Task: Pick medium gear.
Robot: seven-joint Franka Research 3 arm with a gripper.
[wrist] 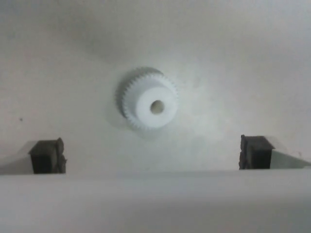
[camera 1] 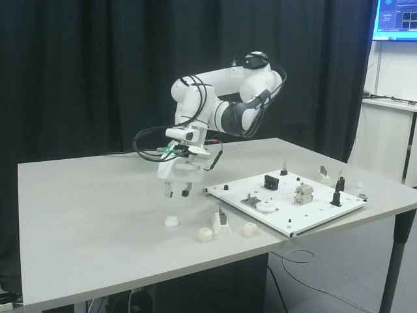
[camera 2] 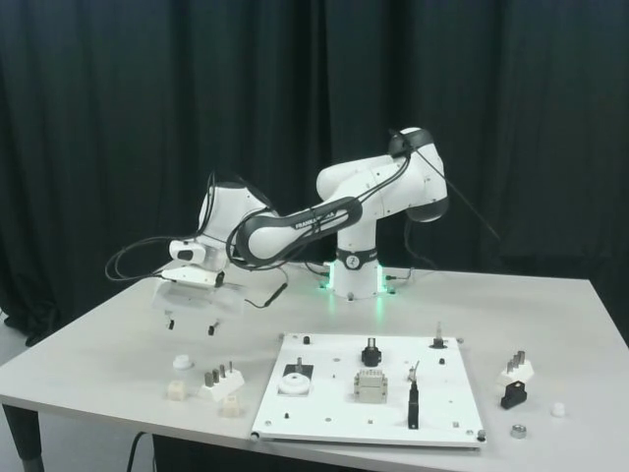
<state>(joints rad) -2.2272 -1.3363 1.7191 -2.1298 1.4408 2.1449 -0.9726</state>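
Observation:
The medium gear (wrist: 147, 99) is a white toothed wheel with a raised hub and a centre hole, lying flat on the grey table. In the room views the gear (camera 1: 171, 222) (camera 2: 183, 362) sits near the table's front edge. My gripper (wrist: 151, 156) (camera 1: 177, 193) (camera 2: 190, 326) hangs in the air above it, open, with black fingertips (wrist: 47, 156) spread wide and nothing between them. The gear lies a little off the line joining the two fingertips.
A white assembly board (camera 1: 285, 202) (camera 2: 369, 388) carries several small parts, including a larger white gear (camera 2: 294, 384). Small white blocks (camera 1: 205, 235) and a peg holder (camera 2: 220, 383) stand close to the medium gear. More small parts (camera 2: 513, 383) lie beyond the board.

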